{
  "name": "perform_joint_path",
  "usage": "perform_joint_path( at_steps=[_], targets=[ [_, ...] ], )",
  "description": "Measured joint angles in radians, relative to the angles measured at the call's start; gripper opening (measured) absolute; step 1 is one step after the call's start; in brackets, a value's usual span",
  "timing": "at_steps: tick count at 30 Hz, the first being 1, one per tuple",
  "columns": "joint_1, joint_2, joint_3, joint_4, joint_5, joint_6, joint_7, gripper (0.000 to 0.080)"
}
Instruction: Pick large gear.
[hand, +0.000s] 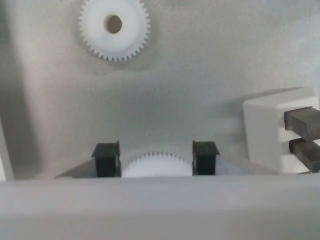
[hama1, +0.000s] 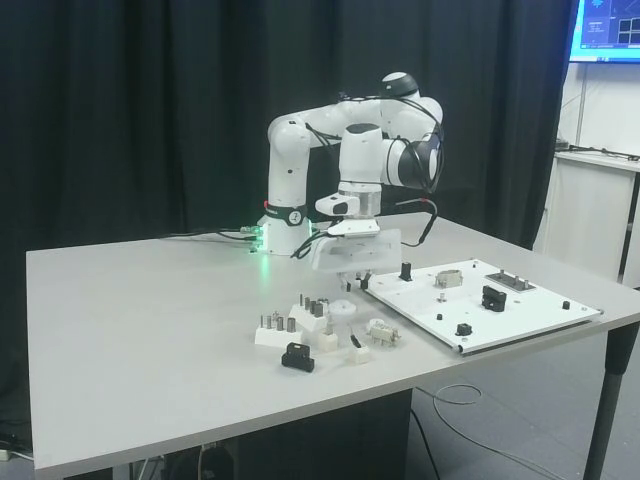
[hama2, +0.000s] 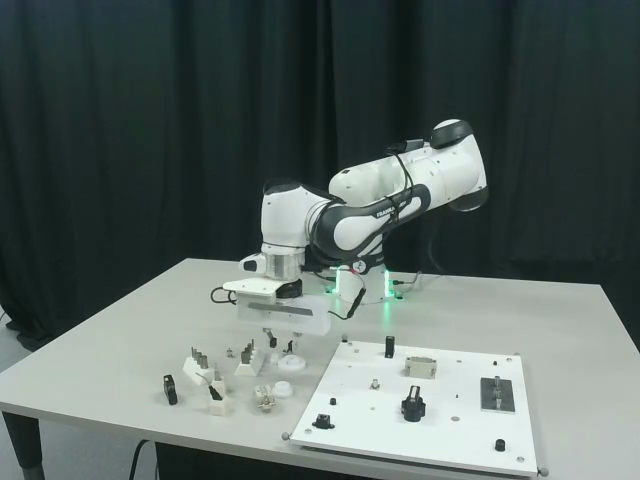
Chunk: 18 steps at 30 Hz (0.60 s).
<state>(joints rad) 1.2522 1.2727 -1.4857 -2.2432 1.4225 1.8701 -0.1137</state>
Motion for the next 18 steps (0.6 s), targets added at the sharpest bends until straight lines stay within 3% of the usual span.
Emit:
perform_joint_path(
  at_steps=[18],
  targets=[
    [0.001,0.0,-0.019,0.004,-0.038,-0.026,0.004,0.0315]
  ],
)
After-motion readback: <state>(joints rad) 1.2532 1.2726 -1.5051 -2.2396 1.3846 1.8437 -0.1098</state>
